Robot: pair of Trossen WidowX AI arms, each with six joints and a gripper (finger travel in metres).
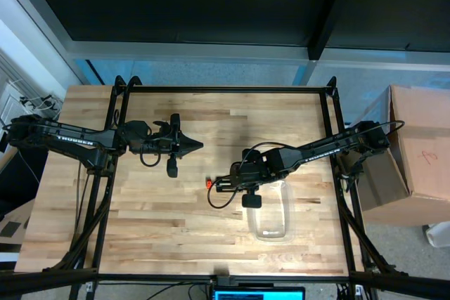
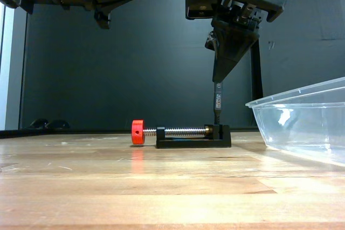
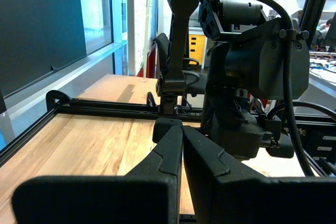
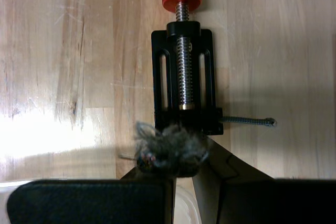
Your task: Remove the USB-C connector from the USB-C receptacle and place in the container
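Right gripper [image 2: 218,82] points straight down, clenched on the USB-C connector [image 2: 218,101]. The connector stands upright, its lower tip meeting the end of the black clamp [image 2: 191,143], and I can't tell whether it has left the USB-C receptacle. The clamp's red knob [image 2: 138,132] points the other way. The clear container [image 2: 294,127] sits just beside it on the pale wooden table [image 1: 176,223]. Left gripper [image 3: 181,135] hangs high and well apart, fingers pressed together on nothing. There's a black frame [image 1: 225,90] round the table, a dark wall [image 2: 161,52] behind, and a cardboard box [image 1: 422,145] off the right edge
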